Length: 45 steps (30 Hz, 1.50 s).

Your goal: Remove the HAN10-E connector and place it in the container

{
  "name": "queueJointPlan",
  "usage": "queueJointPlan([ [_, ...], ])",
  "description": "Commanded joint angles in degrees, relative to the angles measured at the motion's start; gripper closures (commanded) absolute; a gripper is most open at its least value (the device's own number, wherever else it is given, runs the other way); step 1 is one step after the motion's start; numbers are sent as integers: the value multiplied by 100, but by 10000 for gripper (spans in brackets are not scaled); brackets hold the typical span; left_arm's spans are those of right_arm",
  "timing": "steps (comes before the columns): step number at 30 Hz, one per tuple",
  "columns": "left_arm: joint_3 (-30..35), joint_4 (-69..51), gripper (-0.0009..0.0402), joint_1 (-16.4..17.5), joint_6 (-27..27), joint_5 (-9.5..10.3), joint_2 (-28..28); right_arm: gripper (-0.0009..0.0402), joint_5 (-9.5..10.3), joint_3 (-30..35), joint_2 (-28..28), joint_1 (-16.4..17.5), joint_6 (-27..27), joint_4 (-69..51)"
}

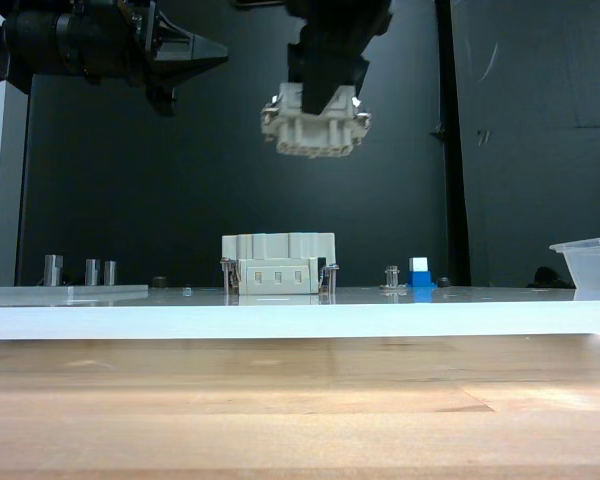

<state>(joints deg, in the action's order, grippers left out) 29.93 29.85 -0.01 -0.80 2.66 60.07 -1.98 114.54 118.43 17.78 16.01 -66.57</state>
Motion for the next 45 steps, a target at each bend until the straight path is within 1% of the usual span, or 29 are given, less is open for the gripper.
queueJointPlan([
  [1,2,2,393,2,0,-2,2,373,2,-306,-284,57,7,4],
  [5,2,2,393,2,0,-2,2,373,0,-870,-688,140,50,61],
  [10,2,2,393,2,0,-2,2,373,0,-1641,-1220,232,310,345],
  [19,2,2,393,2,0,-2,2,373,-24,-2885,-2087,400,769,498],
  [23,2,2,393,0,0,-2,2,373,-181,-3458,-2483,492,1051,568],
  [27,2,2,393,0,0,-2,2,373,-197,-3974,-2863,579,1360,625],
  [40,2,2,393,2,0,-2,2,373,-214,-5189,-3759,907,2275,761],
  [41,2,2,393,2,0,-2,2,373,-221,-5274,-3823,935,2326,774],
  [43,2,2,393,2,0,-2,2,373,-297,-5429,-3930,1005,2483,780],
  [45,2,2,393,0,0,-2,2,373,-304,-5552,-4026,1056,2618,780],
])
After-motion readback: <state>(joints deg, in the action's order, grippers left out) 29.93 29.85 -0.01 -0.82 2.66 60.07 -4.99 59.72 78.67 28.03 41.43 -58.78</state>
